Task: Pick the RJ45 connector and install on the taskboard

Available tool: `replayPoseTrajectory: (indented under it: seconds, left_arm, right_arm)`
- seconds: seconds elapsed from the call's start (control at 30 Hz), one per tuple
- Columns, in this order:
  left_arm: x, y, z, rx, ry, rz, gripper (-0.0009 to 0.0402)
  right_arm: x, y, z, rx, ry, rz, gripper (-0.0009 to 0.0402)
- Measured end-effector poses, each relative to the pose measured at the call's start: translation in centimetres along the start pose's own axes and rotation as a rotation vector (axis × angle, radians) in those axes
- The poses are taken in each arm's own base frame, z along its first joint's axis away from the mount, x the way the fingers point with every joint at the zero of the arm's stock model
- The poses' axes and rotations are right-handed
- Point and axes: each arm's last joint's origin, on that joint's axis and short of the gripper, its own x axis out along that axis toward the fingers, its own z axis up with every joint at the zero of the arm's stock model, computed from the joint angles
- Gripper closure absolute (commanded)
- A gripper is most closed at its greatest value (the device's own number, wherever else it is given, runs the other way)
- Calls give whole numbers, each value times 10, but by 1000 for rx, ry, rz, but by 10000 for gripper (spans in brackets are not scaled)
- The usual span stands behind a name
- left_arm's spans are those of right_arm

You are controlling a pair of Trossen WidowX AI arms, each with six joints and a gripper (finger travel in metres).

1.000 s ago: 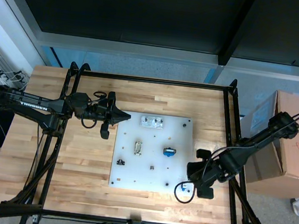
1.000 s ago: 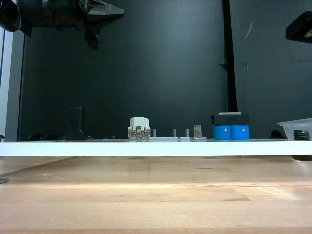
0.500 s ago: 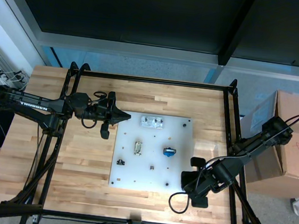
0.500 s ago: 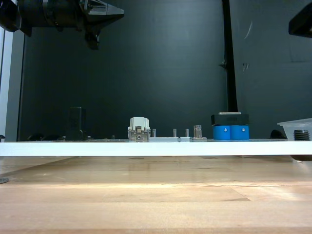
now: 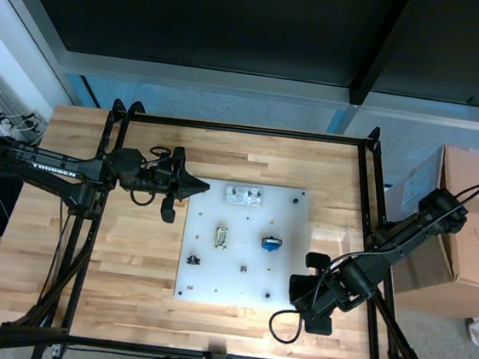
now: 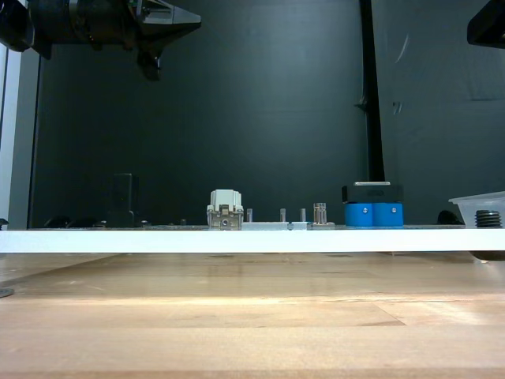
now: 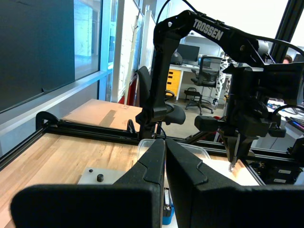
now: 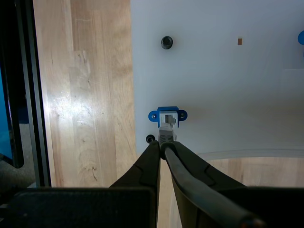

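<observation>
The grey RJ45 connector [image 8: 167,129] on its dark cable is held in my right gripper [image 8: 161,145], which is shut on it. Its tip sits at the mouth of the blue RJ45 socket [image 8: 167,115] on the white taskboard [image 5: 243,223]; I cannot tell how deep it is. From above, the right gripper [image 5: 304,296] points down over the board's near right corner and hides the socket. The cable [image 5: 280,325] loops off the near edge. My left gripper [image 5: 196,188] hovers shut and empty high above the board's far left edge, seen also as the left gripper [image 6: 170,20] in the low view.
The board carries a grey connector block [image 5: 222,236], a blue fixture [image 5: 270,243] and a silver mount [image 5: 244,196]. A black frame rail [image 5: 240,129] rings the table. A cardboard box [image 5: 466,229] stands beyond the right edge. A clear bin [image 6: 481,209] sits at the low view's right.
The right gripper moved left and toward the near edge with the connector, covering the blue socket seen a second ago, then held still. The left arm has not moved.
</observation>
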Motion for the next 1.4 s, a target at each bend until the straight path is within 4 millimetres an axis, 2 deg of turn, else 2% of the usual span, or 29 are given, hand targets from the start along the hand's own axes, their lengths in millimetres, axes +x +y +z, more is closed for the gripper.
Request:
replayPoseTrajectory:
  seconds: [0.27, 0.7, 1.3, 1.4]
  left_arm:
    - [0, 0, 0, 0, 1, 0, 393]
    - [0, 0, 0, 0, 0, 0, 393]
    - [0, 0, 0, 0, 0, 0, 393]
    - [0, 0, 0, 0, -1, 0, 393]
  right_arm:
    - [7, -3, -3, -23, 7, -21, 393]
    - [34, -3, -3, -61, 40, -66, 393]
    - [55, 7, 4, -68, 31, -41, 393]
    - [53, 6, 1, -71, 54, -36, 393]
